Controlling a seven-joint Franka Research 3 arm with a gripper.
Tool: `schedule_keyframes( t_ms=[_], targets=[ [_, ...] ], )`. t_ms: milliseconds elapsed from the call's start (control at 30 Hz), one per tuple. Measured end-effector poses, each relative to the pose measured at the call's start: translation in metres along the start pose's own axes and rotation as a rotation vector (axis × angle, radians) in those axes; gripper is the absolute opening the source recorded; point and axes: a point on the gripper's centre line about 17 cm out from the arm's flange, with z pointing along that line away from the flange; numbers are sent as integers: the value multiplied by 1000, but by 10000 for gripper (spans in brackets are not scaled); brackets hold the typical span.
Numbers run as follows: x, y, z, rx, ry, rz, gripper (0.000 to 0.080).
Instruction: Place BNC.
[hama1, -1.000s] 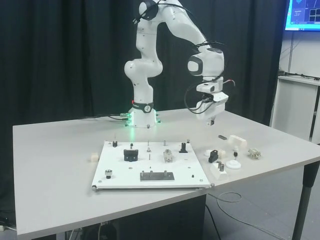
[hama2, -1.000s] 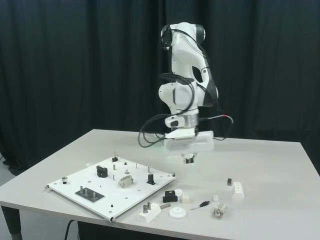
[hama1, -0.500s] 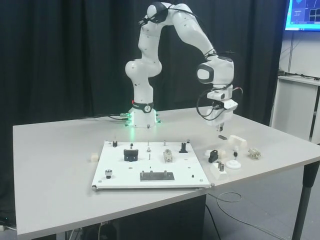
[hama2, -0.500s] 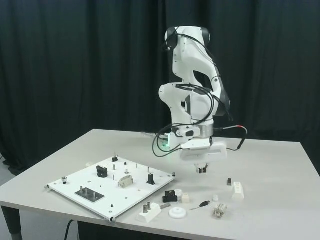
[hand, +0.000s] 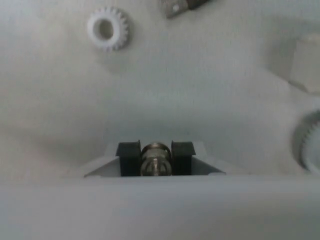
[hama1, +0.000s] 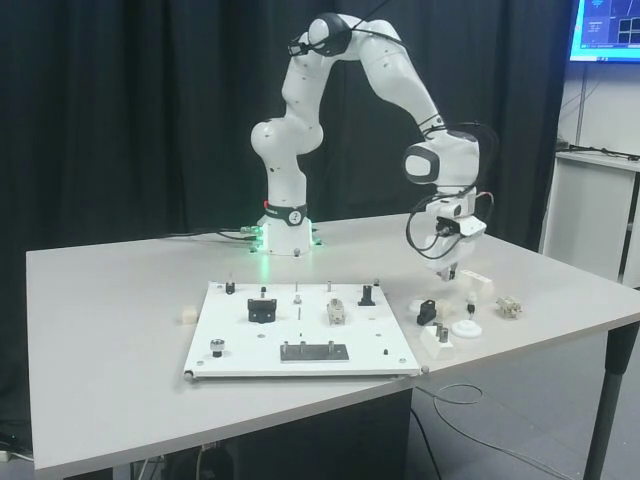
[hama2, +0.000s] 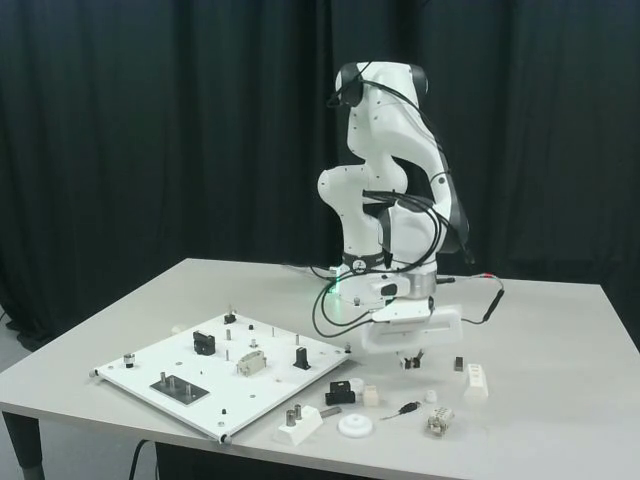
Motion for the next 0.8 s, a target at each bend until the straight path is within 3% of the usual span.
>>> schedule_keyframes(
  t_ms=[800],
  targets=[
    [14, -1, 35, -9, -28, -10, 126]
  ],
)
